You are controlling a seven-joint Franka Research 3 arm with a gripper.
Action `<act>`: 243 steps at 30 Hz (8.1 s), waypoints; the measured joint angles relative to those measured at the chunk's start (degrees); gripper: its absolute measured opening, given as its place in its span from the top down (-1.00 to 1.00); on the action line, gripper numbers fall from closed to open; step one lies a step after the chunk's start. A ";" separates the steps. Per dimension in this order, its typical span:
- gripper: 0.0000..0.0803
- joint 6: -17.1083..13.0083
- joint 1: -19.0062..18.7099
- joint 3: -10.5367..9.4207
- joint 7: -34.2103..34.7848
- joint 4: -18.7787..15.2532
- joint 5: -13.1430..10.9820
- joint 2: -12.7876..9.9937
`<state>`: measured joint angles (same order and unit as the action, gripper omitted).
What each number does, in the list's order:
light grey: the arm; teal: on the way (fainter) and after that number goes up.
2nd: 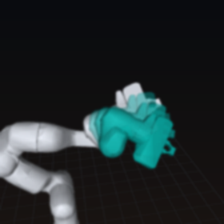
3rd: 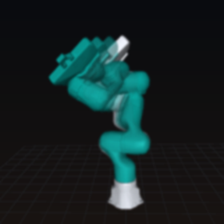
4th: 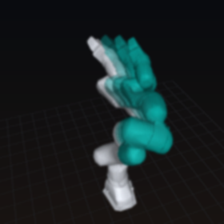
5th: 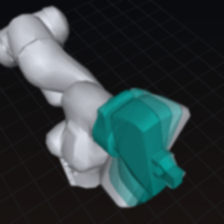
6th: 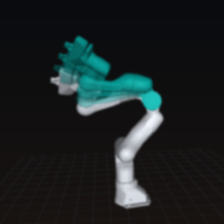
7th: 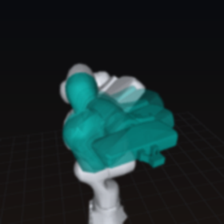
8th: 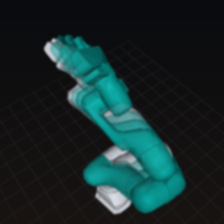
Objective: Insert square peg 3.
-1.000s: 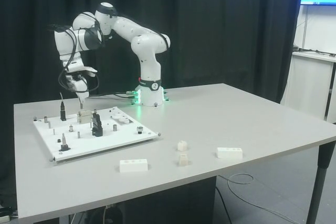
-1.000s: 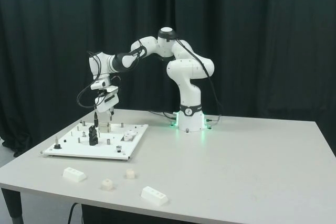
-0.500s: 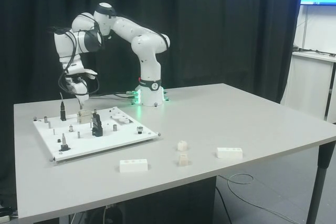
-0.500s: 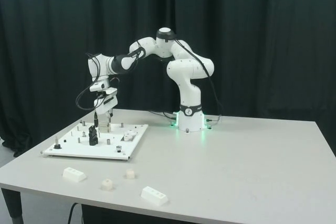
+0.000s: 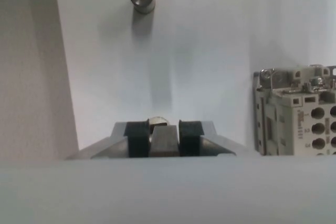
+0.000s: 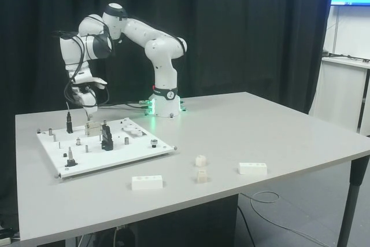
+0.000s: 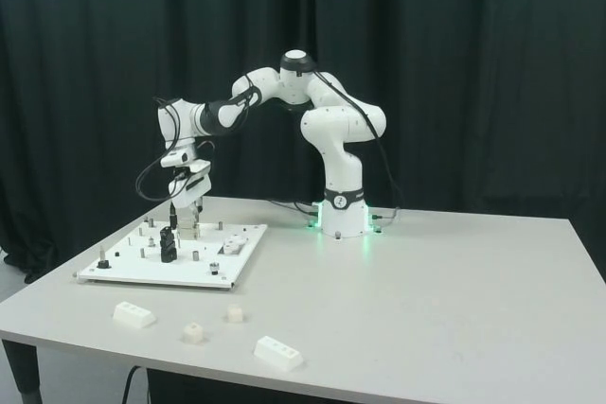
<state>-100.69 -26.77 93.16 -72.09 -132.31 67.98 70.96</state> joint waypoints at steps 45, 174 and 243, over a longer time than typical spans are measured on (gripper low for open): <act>0.72 -1.68 -1.24 2.68 1.10 1.00 0.80 0.00; 0.72 -1.81 -1.00 3.23 4.52 -0.06 -0.80 -0.69; 0.72 -3.32 -0.33 3.98 5.43 0.63 -0.80 -1.18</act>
<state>-104.01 -27.10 97.14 -66.66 -131.68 67.19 69.77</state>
